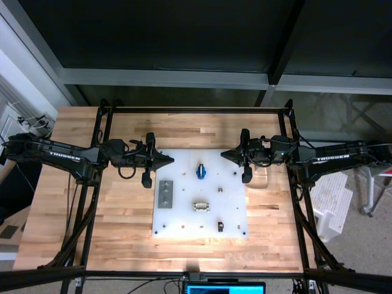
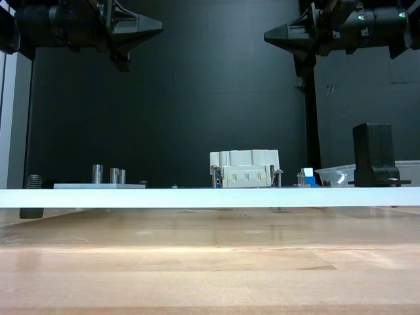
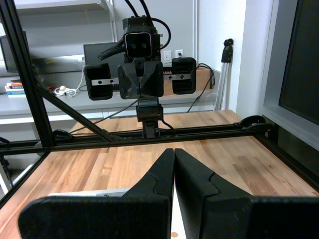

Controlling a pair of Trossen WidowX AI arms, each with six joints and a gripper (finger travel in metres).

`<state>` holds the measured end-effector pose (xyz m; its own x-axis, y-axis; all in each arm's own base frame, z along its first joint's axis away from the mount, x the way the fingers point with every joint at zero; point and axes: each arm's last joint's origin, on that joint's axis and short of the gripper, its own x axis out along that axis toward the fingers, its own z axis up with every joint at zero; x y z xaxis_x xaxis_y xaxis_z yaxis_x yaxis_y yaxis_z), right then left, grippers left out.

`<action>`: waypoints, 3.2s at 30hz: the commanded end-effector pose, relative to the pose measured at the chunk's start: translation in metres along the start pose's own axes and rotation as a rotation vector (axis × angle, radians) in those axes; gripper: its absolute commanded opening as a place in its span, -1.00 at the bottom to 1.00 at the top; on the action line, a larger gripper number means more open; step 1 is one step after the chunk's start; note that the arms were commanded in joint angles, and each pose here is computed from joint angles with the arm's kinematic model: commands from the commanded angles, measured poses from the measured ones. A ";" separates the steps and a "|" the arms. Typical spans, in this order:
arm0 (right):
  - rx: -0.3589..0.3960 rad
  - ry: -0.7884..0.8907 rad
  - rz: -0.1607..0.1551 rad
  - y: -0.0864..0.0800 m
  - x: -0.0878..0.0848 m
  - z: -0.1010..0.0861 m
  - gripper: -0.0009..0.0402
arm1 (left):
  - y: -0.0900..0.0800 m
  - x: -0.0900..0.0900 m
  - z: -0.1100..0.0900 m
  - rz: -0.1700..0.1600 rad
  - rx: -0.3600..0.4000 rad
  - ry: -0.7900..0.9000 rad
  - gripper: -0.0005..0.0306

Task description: Pick the 16mm bar and install on taskboard

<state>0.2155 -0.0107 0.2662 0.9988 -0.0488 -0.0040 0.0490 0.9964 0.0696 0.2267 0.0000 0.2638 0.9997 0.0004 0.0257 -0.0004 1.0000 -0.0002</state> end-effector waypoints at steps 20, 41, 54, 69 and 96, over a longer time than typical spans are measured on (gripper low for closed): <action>-0.010 0.129 -0.018 0.000 0.002 0.006 -0.96 | 0.000 0.000 0.000 0.000 0.000 0.000 -0.97; -0.084 0.914 -0.072 0.000 -0.007 0.037 -0.96 | 0.000 0.000 0.000 0.000 0.000 0.000 -0.97; -0.063 1.218 -0.101 -0.002 -0.032 0.023 -0.96 | 0.000 0.000 0.000 0.000 0.000 0.000 -0.96; -0.119 1.346 -0.111 -0.011 -0.042 0.008 -0.61 | 0.000 0.000 0.000 0.000 0.000 0.000 -0.97; -0.217 1.445 -0.073 -0.040 -0.049 -0.047 0.07 | 0.000 0.000 0.000 0.000 0.000 -0.001 -0.96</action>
<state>0.1649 -0.0438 0.2193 0.1223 -0.1199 -0.9852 -0.0350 0.9915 -0.1251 0.2267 0.0000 0.2640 0.9996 0.0008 0.0265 -0.0008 1.0000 -0.0002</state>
